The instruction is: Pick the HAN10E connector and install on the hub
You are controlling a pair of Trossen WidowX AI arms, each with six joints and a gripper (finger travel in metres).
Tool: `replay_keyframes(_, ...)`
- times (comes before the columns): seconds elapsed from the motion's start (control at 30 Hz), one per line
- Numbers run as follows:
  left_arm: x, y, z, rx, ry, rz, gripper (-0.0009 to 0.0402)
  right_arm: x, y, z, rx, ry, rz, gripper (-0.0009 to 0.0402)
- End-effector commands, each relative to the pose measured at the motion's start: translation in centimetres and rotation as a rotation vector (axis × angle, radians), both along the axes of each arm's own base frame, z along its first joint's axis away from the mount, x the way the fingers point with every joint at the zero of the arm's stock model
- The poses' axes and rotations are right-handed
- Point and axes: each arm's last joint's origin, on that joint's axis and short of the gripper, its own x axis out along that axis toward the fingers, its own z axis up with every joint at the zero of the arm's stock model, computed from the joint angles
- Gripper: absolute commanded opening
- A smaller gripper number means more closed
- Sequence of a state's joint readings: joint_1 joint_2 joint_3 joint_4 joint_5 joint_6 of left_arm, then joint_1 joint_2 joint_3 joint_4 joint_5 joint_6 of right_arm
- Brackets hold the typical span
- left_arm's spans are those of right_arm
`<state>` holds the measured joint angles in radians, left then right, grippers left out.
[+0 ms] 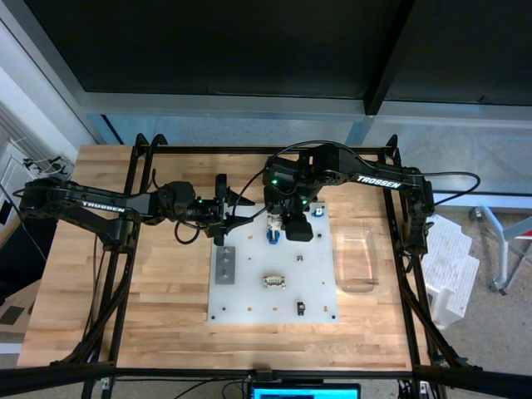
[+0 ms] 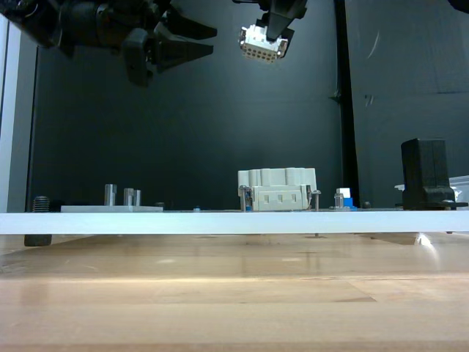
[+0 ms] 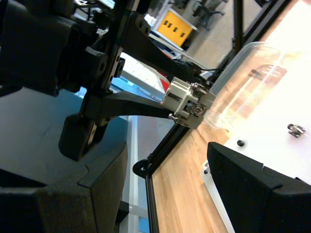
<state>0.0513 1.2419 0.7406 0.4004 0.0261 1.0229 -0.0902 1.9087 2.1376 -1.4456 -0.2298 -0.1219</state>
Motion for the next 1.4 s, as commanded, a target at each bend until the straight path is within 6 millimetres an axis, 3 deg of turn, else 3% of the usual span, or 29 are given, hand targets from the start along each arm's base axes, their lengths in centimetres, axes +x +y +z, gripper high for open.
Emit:
replay_keyframes(0.03, 1.0, -0.1, 0.7, 0.023, 0.038, -0.018, 0.0224, 0.2, -0.3, -0.1, 0.032, -0.007, 0.001, 0.0062)
replay_keyframes(0.3, 3.5, -0.5, 0.9, 0.080, 0.096, -0.086, 0.0227, 0.1, -1.0, 0.0, 0.109, -0.023, 0.005, 0.0062)
replay_keyframes(0.57, 4.6, -0.6, 0.1, 0.101, 0.111, -0.100, 0.0232, 0.2, -1.0, 0.0, 0.112, -0.031, 0.008, 0.0062)
replay_keyframes(1.27, 4.9, -0.7, 1.0, 0.121, 0.083, -0.129, 0.0214, 0.5, -1.1, 0.0, 0.119, -0.055, 0.020, 0.0062)
replay_keyframes(1.4, 4.9, -0.7, 1.0, 0.120, 0.085, -0.130, 0.0190, 0.5, -1.1, 0.0, 0.120, -0.055, 0.020, 0.0062)
